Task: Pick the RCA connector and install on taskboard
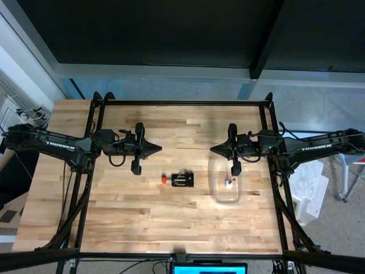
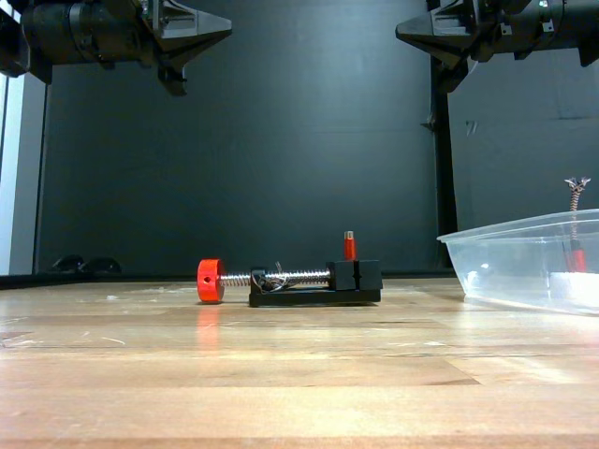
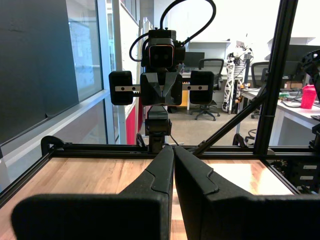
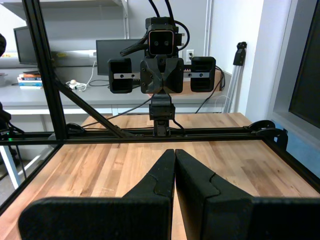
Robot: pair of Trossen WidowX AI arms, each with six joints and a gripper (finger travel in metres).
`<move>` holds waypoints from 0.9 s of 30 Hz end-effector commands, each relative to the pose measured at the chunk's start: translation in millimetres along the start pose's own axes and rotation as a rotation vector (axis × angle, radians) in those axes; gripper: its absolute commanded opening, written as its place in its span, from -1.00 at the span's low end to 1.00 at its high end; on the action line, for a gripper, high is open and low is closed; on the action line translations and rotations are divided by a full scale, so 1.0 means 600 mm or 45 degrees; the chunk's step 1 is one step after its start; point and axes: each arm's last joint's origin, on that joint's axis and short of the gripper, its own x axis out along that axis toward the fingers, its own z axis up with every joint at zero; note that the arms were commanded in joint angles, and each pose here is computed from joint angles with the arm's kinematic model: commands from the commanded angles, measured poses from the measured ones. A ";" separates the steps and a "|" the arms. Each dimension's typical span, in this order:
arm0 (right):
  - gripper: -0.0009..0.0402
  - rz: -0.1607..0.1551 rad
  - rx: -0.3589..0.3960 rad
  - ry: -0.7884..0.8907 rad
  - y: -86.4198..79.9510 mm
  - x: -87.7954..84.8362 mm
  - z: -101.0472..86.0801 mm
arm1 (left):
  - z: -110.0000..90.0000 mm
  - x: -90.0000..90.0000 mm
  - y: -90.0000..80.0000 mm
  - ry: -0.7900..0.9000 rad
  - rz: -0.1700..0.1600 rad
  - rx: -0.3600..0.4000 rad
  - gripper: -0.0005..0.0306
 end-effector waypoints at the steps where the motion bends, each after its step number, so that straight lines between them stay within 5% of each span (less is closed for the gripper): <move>1: -0.96 -0.006 0.012 0.086 0.001 0.001 0.006 | 0.000 0.000 0.000 0.000 0.000 0.000 -0.96; 11: -0.96 -0.015 0.017 0.546 0.004 -0.015 0.017 | 0.000 0.000 0.000 0.000 0.000 0.000 -0.96; 27: -0.96 0.028 0.029 1.068 0.042 -0.063 -0.008 | 0.000 0.000 0.000 0.000 0.000 0.000 -0.96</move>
